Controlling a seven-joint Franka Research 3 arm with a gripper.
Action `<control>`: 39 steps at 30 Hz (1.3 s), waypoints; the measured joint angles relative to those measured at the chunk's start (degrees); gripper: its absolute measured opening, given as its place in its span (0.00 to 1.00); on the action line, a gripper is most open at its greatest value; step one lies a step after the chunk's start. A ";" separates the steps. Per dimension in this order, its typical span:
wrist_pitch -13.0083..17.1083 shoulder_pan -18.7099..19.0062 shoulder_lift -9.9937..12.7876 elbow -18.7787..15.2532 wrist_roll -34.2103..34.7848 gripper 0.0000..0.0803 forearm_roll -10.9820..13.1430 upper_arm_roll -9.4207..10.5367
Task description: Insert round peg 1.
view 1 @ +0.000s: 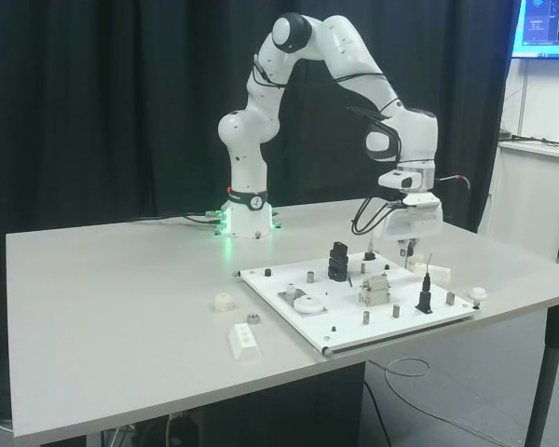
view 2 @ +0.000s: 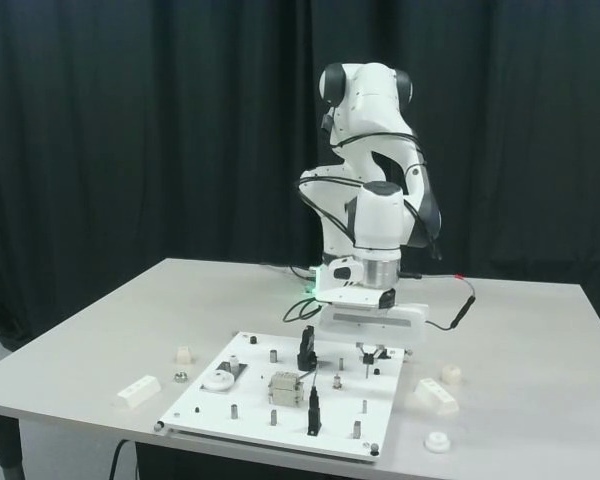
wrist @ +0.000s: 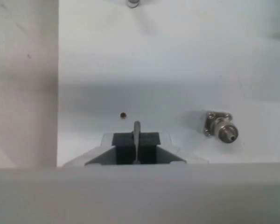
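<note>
No text, label, brand, number or sign can be read anywhere, and the screen [view 1: 546, 28] at the upper right of the first room view shows only unreadable marks.

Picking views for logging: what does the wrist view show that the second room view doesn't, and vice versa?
Wrist view only: the thin grey metal peg in the gripper, a small dark hole in the board, and a grey threaded metal connector.
Second room view only: the white arm, the grey table, loose white parts.
Both: the white flat board.
</note>
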 joint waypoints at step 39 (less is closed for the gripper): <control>5.40 -0.02 2.45 -1.35 0.52 0.02 0.04 0.96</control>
